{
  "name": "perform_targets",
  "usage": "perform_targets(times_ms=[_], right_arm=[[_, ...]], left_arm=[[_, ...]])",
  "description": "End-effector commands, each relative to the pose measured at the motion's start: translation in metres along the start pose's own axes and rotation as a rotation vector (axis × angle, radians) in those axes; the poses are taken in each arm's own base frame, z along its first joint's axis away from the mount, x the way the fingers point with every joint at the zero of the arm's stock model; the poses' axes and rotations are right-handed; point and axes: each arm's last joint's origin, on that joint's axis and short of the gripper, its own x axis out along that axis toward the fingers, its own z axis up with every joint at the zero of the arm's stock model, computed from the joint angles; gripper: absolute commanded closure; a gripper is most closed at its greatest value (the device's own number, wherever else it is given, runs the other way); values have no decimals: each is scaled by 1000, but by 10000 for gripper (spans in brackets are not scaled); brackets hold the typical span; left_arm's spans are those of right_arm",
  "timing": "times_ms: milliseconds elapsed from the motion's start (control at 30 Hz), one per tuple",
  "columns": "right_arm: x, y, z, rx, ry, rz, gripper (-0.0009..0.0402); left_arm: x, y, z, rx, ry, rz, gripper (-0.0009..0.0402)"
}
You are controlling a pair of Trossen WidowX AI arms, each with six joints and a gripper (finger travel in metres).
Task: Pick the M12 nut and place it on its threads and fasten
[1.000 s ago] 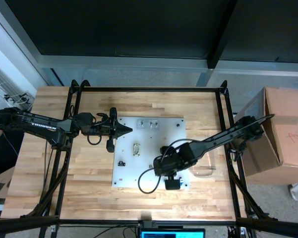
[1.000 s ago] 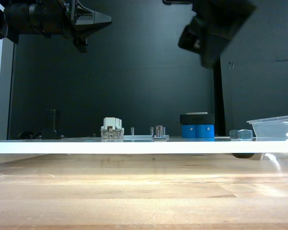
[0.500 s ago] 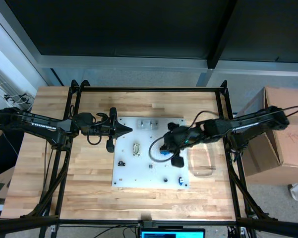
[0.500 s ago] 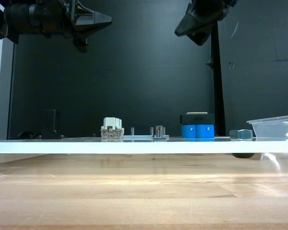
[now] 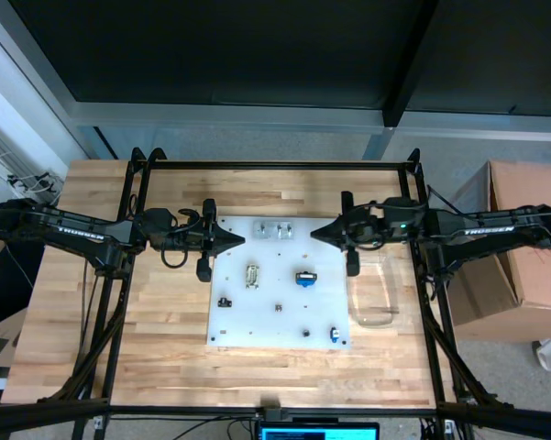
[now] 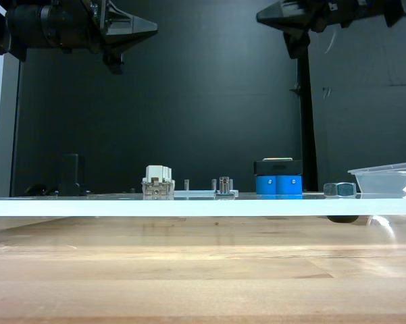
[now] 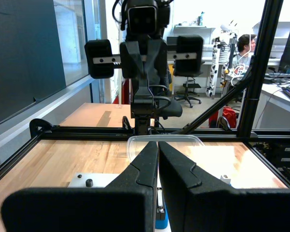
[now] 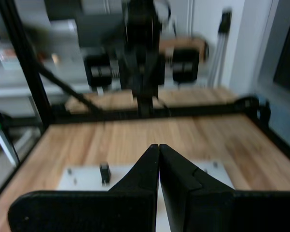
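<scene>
Holding left gripper (image 5: 242, 240) and right gripper (image 5: 313, 231) high above the far half of the task board (image 5: 257, 321), fingers pressed together on nothing, seemingly parking clear of the M12 nut (image 6: 339, 190) sitting on its stud.

The left gripper (image 5: 241, 240) and right gripper (image 5: 314, 233) are black. Beneath them the board (image 5: 247, 319) is white, the nut (image 6: 339, 190) silver, a block (image 6: 278, 185) blue, and the table (image 5: 165, 367) pale striped wood.
</scene>
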Motion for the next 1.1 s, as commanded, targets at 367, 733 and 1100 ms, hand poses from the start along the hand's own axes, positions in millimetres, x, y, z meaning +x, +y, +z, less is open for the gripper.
perform_targets(times_ms=[367,733,1100], right_arm=[[-17,-4,-38,9,-106,-3,394],[-17,-4,-40,29,-119,-1,394],[-17,-4,-37,29,-129,1,394]], left_arm=[[0,0,0,0,-1,0,393],[0,0,0,0,-1,0,393],[0,0,0,0,-1,0,393]])
